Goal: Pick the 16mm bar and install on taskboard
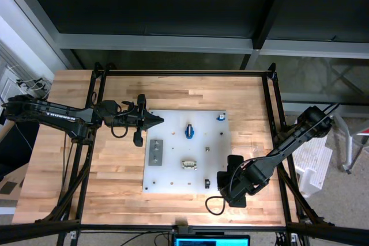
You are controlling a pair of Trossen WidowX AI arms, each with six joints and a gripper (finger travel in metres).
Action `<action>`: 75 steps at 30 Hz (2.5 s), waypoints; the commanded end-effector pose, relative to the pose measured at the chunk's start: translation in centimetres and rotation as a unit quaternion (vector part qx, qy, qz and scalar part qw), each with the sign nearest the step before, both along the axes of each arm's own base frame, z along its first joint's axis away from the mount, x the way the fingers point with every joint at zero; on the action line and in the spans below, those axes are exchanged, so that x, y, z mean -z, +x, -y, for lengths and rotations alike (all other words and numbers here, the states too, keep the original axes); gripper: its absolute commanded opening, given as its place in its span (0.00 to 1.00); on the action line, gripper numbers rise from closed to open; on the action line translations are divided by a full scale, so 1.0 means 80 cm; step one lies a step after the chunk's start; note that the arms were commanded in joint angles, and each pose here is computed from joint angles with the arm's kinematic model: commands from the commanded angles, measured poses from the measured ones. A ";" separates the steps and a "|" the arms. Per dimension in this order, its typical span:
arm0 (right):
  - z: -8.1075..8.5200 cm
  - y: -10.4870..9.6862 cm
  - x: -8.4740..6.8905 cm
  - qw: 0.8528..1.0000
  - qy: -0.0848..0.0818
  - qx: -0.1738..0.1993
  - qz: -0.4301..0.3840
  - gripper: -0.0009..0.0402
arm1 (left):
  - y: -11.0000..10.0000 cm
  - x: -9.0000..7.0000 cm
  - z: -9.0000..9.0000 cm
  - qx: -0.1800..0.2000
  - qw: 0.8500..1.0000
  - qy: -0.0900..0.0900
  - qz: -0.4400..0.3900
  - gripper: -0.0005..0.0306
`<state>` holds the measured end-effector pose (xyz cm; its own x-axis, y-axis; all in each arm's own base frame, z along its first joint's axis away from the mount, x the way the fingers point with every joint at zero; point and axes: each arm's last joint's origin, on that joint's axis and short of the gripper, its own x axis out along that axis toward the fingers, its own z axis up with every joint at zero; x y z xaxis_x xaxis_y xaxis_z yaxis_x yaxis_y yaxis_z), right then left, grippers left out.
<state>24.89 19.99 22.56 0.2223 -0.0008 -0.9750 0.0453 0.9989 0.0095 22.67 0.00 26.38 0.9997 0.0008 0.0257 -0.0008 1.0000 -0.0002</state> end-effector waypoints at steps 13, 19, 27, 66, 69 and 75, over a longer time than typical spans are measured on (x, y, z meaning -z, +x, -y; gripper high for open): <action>0.013 -0.005 -0.022 0.999 -0.021 0.006 0.039 0.50 | 0.000 0.000 0.000 0.000 1.000 0.000 0.000 0.02; 0.054 0.002 -0.056 0.996 -0.028 0.002 0.087 0.43 | 0.000 0.000 0.000 0.000 1.000 0.000 0.000 0.02; 0.124 0.016 -0.103 0.983 -0.036 -0.008 0.180 0.27 | 0.000 0.000 0.000 0.000 1.000 0.000 0.000 0.02; 0.251 -0.004 -0.101 0.807 -0.035 0.002 0.590 0.02 | 0.000 0.000 0.000 0.000 1.000 0.000 0.000 0.02; 0.251 -0.007 -0.095 0.797 -0.035 0.002 0.603 0.02 | 0.000 0.000 0.000 0.000 1.000 0.000 0.000 0.02; 0.252 -0.009 -0.084 0.781 -0.030 0.009 0.623 0.02 | 0.000 0.000 0.000 0.000 1.000 0.000 0.000 0.02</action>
